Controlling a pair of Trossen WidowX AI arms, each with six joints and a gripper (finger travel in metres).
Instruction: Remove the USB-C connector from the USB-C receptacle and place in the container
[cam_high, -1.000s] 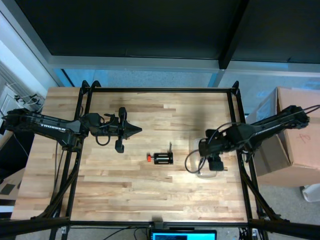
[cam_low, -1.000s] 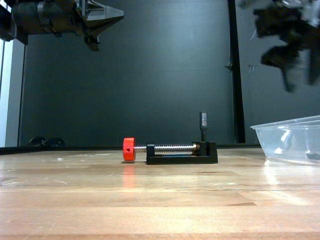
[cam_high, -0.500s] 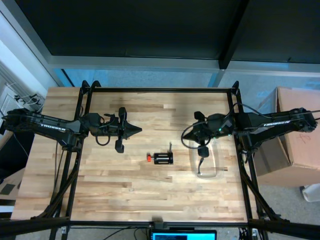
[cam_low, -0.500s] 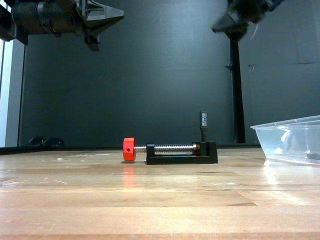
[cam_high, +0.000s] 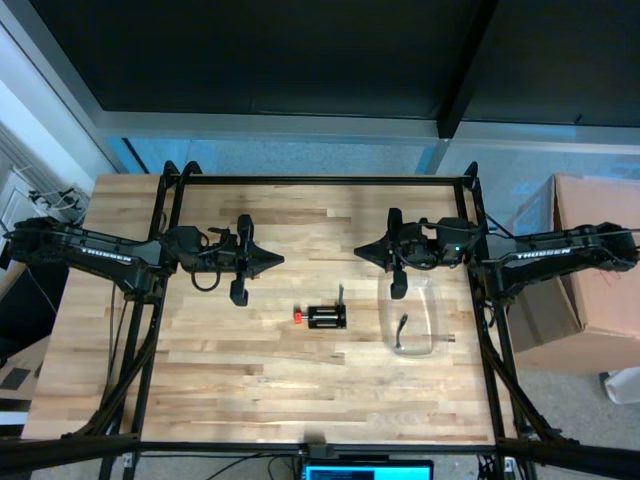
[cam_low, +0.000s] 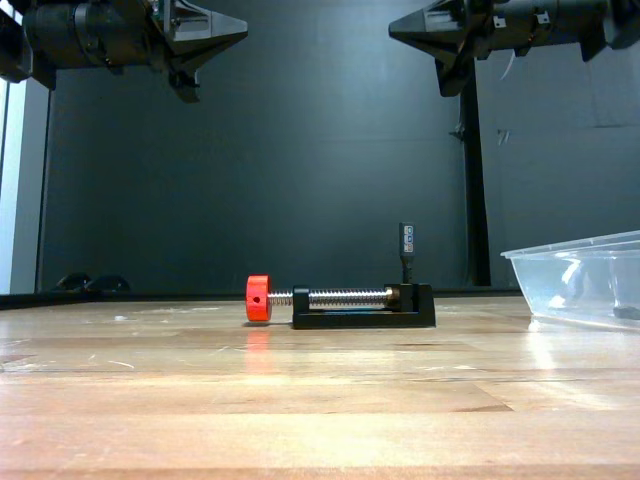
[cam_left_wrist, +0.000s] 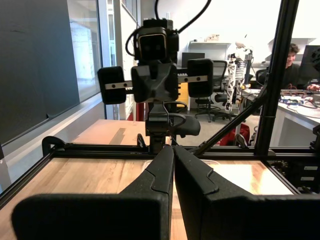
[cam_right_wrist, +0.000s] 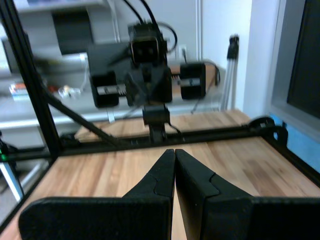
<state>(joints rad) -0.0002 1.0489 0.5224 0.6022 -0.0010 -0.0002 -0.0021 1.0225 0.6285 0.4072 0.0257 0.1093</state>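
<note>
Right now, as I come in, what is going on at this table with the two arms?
Neither arm holds anything. The USB-C connector lies free inside the container, clear of the USB-C receptacle, which seems to be the upright piece in the small clamp. The left tool and the right tool both hang shut high above the table, pointing toward each other.

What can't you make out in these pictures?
- USB-C connector: in the high view it is a small dark piece lying free in the container, too small to tell its facing. In the low view it is dim behind the container wall at the picture's edge.
- The receptacle, upright in the vise, is too small to show its opening.
- Wrist views: the left gripper and right gripper, both shut, are raised and facing each other. Neither view shows the vise.
</note>
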